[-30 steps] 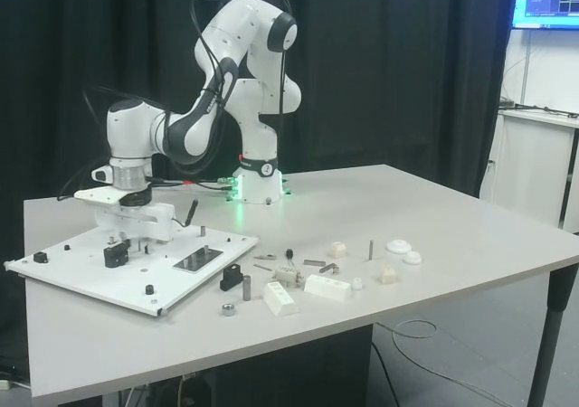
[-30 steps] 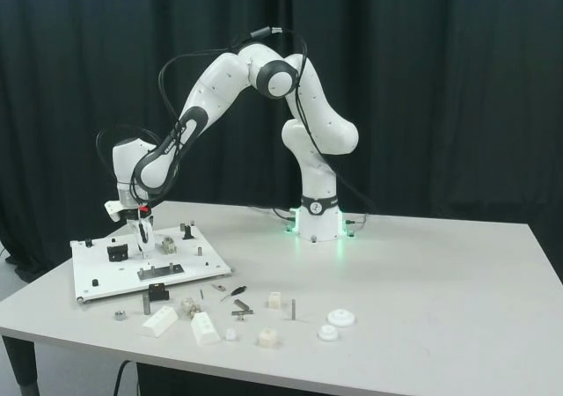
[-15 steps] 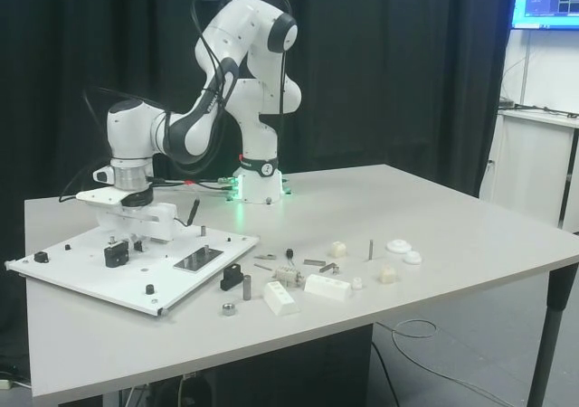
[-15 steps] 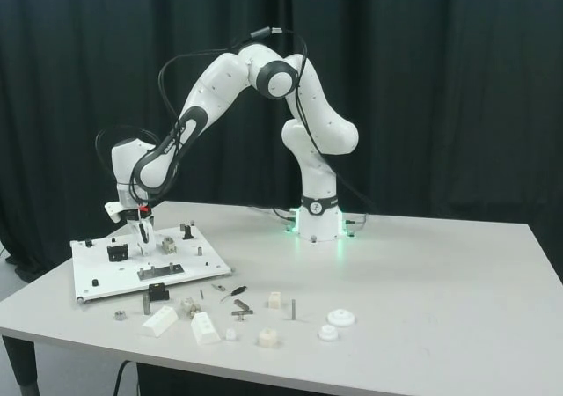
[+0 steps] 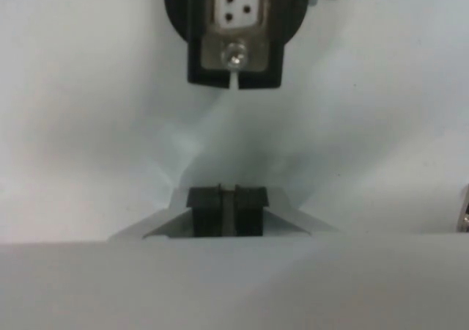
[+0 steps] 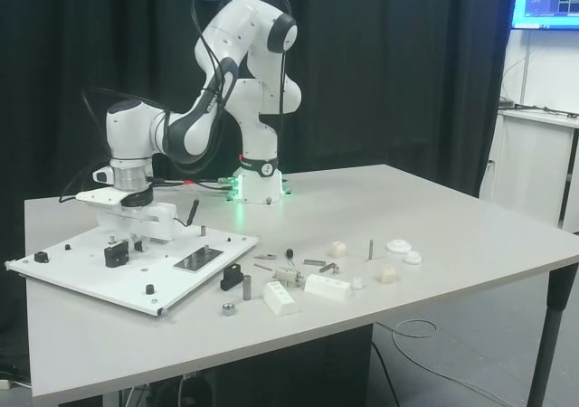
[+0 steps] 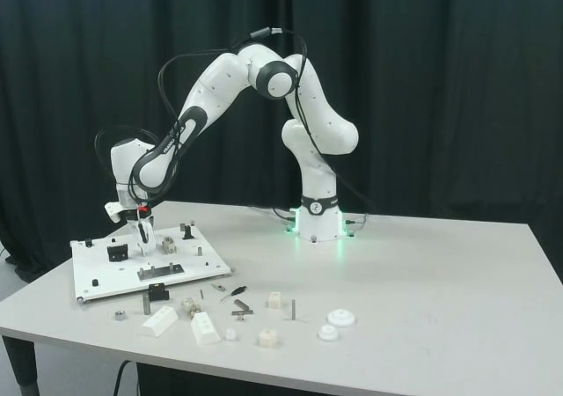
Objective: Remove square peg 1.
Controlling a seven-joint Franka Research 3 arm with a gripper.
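Grey surface (image 6: 434, 217) before black curtains; white arm bolted at its back. White board (image 6: 81, 276) lies under the end effector (image 6: 137, 243), which hangs just above the board. In the wrist view the end effector (image 5: 228, 211) has its black fingertips (image 5: 205, 209) pressed together, a thin seam between them. Square peg 1 cannot be told apart among the board's small parts. Black connector block (image 5: 233, 33) sits on the board just ahead of the fingertips. Loose white and grey parts (image 6: 308, 285) lie well apart, off the board.
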